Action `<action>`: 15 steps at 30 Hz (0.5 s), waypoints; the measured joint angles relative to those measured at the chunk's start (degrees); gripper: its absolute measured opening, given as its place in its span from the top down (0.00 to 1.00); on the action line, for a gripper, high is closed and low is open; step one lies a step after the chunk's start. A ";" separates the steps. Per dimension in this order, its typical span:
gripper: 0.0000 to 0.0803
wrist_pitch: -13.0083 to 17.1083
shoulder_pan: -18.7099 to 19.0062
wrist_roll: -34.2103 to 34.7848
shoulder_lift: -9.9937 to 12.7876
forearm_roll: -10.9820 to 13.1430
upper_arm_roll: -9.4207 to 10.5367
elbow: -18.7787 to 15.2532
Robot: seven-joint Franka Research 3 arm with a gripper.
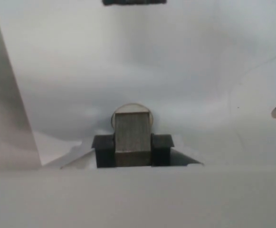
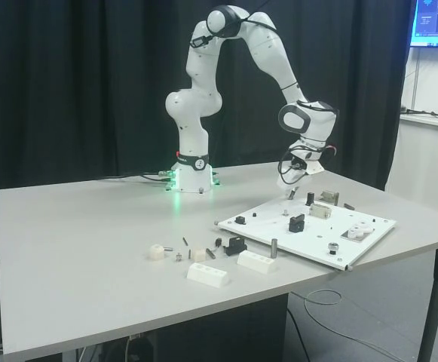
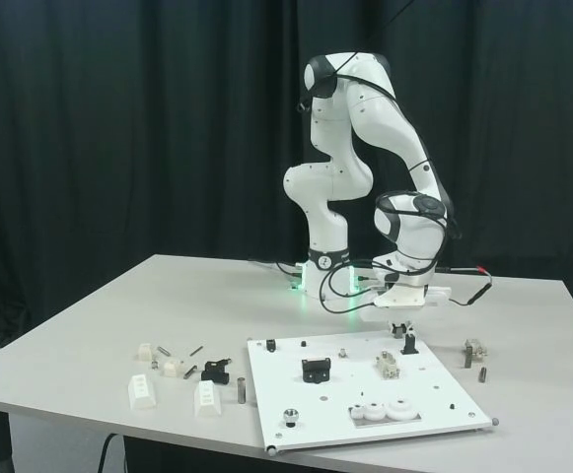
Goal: Remove square peg 4.
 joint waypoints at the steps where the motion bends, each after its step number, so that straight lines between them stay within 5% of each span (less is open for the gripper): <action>1: 0.81 -0.01 0.00 -0.35 0.00 0.00 0.00 0.02; 15: 0.81 -0.49 -0.17 -2.58 -0.16 0.10 0.09 0.25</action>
